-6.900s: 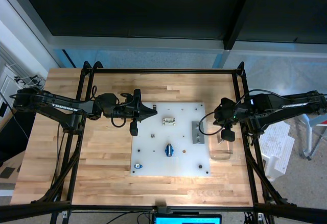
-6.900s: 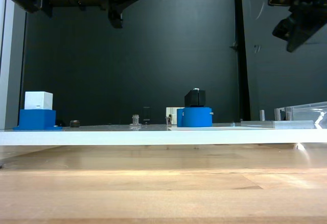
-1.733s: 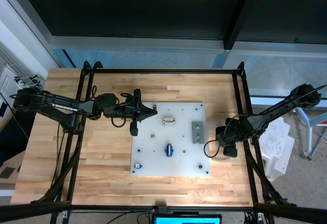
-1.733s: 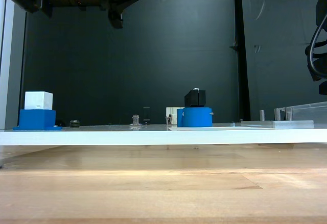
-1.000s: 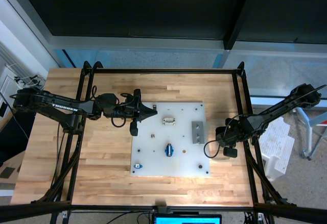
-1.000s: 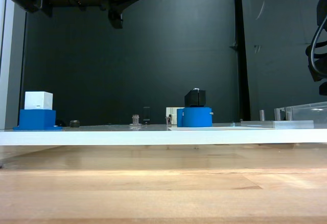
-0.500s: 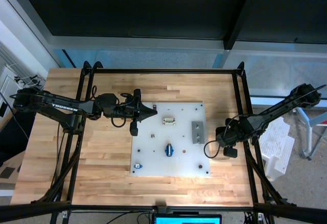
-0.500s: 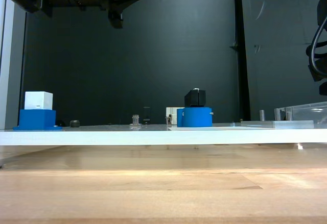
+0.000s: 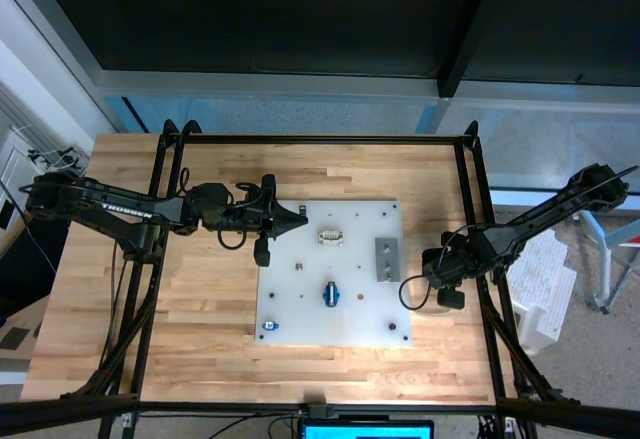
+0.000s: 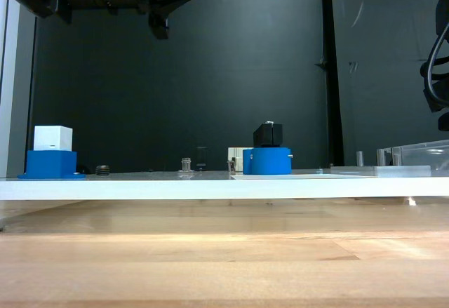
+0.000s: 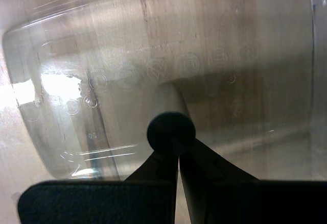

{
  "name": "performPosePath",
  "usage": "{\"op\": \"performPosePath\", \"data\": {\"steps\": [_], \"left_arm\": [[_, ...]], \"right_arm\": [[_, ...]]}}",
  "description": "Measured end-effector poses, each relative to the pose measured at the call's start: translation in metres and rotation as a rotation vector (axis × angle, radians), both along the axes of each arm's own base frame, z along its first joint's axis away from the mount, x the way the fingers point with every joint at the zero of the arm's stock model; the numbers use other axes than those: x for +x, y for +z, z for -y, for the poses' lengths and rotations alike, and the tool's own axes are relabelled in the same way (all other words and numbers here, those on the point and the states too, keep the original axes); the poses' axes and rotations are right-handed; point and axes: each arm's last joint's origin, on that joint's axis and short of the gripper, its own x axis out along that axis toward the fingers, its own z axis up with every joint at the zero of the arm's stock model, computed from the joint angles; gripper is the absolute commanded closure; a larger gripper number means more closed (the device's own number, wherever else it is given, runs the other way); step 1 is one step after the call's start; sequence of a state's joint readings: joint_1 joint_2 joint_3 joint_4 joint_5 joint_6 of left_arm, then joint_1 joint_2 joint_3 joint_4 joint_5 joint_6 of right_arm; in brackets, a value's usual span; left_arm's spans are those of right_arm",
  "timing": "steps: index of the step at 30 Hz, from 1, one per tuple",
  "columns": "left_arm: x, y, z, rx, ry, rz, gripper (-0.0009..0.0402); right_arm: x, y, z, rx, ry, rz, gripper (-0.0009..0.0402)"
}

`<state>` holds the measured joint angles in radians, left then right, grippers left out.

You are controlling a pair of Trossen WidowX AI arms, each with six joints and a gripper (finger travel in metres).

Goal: Pick the 16mm cylinder and install on the taskboard

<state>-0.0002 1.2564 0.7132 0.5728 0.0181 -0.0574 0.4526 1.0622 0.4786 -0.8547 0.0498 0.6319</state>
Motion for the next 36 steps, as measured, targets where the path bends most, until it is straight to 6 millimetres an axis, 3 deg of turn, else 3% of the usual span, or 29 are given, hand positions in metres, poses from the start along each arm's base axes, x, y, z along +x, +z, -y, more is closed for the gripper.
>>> {"op": "performPosePath", "data": {"steps": [17, 36], "left_arm": [[0.0, 0.0, 0.0, 0.0, 0.0, 0.0, 0.0393], [0.0, 0.0, 0.0, 0.0, 0.0, 0.0, 0.0393]], "right_arm": [[-0.001, 0.002, 0.0, -0.005, -0.006, -0.014, 0.0393], [0.005, 0.05, -0.005, 0.0, 0.003, -0.059, 0.0393]]}}
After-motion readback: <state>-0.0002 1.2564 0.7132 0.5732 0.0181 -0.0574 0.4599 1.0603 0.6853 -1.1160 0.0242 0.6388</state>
